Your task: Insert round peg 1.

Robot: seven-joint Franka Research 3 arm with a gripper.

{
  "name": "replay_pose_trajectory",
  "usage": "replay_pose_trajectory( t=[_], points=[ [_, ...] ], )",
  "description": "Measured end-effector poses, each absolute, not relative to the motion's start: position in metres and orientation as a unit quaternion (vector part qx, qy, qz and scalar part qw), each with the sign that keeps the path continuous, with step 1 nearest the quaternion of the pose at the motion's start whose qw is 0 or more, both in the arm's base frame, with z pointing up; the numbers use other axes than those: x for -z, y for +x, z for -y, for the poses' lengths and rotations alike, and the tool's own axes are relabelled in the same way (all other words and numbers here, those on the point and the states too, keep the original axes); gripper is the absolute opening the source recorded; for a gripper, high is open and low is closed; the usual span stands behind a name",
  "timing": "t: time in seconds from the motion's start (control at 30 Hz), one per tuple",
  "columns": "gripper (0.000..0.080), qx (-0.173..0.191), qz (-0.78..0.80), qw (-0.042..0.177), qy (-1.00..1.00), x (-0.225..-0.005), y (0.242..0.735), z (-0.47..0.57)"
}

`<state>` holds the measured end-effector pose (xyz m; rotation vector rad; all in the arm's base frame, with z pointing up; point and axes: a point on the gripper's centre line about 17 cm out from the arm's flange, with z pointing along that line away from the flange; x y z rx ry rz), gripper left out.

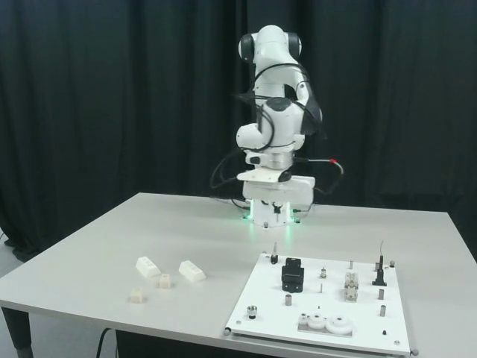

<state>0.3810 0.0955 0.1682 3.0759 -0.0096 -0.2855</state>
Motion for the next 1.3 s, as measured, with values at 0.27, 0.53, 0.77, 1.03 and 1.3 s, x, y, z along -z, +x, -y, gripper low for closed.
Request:
replay_pose_trajectory(
  t=[0.27,0.53,0.77,1.03,1.3],
  points=[
    [0.0015,0.071,0.036,0.041,0.996,-0.170,0.379,-0.132],
    [0.0015,0.052,0.090,0.054,0.993,-0.168,0.375,-0.160],
    [0.0015,0.042,0.153,0.067,0.985,-0.162,0.369,-0.179],
    [0.0015,0.024,0.215,0.069,0.974,-0.155,0.373,-0.193],
    [0.0015,0.008,0.258,0.049,0.965,-0.149,0.391,-0.208]
  ],
)
